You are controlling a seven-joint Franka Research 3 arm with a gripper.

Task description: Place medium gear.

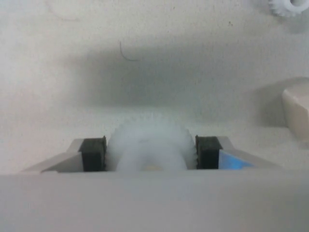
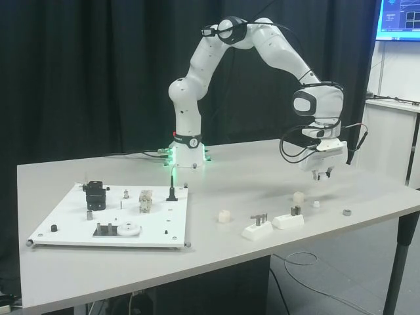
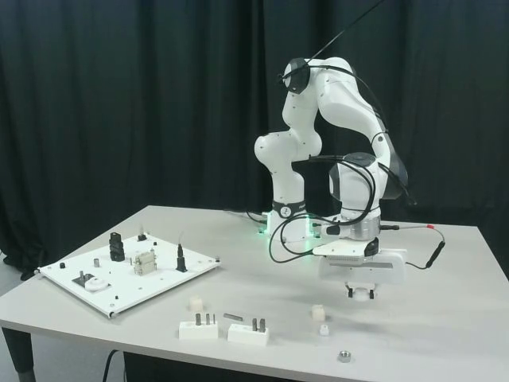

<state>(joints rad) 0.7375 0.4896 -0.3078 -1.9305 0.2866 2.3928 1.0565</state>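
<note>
One white medium gear (image 1: 150, 142) sits tight between the two black fingertips (image 1: 93, 154) of the end effector (image 1: 150, 153), so the end effector is grasping the gear. The picking up looks done. The putting down is not done yet, because the room views show the end effector (image 2: 321, 173) hanging in the air above the grey surface (image 2: 262, 190), not touching it.

Just under it lie a few small white blocks (image 3: 318, 313). Well apart, at the other end of the surface, is the white board (image 2: 157, 226) with another white gear (image 2: 129, 229) and some pegs on it. My guess is the gear must travel over there.

Some things are hard to see. In the wrist view the lower part of the gear is hidden. A second small gear (image 1: 288, 7) is cut off at the edge. From the room views the held gear is too small to make out, and I cannot tell which peg it belongs on.
</note>
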